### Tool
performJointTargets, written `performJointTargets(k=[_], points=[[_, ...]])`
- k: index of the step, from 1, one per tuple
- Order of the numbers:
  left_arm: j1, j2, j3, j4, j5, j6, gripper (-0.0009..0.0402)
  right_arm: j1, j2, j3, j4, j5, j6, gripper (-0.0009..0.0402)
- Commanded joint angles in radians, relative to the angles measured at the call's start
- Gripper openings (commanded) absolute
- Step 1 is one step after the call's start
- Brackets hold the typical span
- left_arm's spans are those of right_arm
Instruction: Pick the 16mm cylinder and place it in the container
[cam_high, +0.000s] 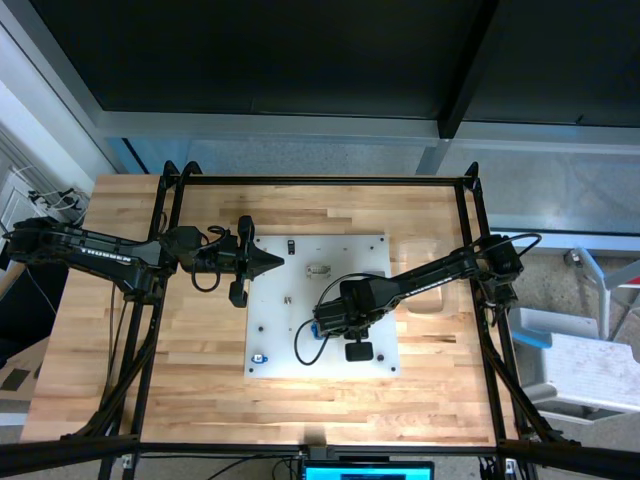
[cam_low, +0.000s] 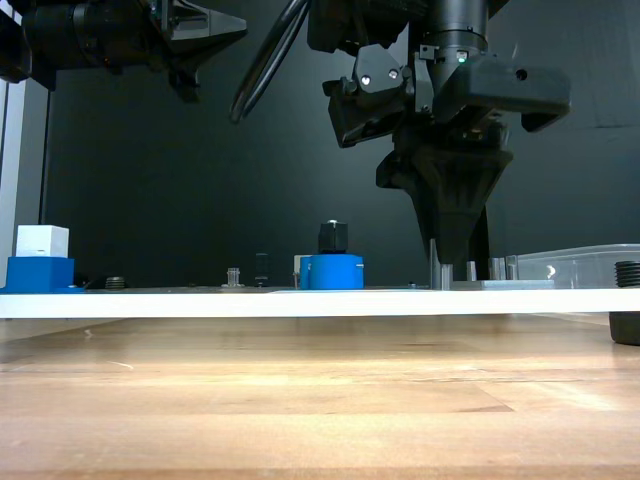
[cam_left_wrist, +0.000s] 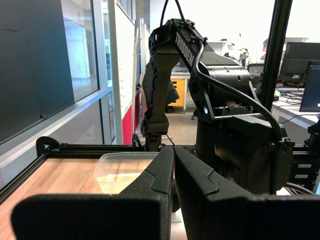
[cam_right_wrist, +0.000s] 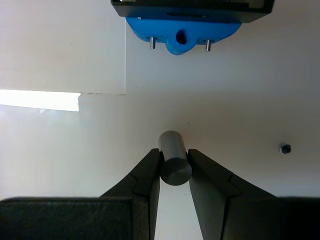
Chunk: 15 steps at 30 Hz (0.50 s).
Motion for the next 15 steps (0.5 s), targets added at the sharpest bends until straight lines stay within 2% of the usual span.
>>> performJointTargets(k=[1,15], points=[[0.000,0.000,0.000,0.000,0.000,0.000,0.0000,0.000,-0.018,0.001,-0.014,0.001,-0.001,0.0005],[0.000,0.000,0.000,0.000,0.000,0.000,0.0000,-0.003,-0.156,0.000,-0.058,0.002,0.011,0.0004]])
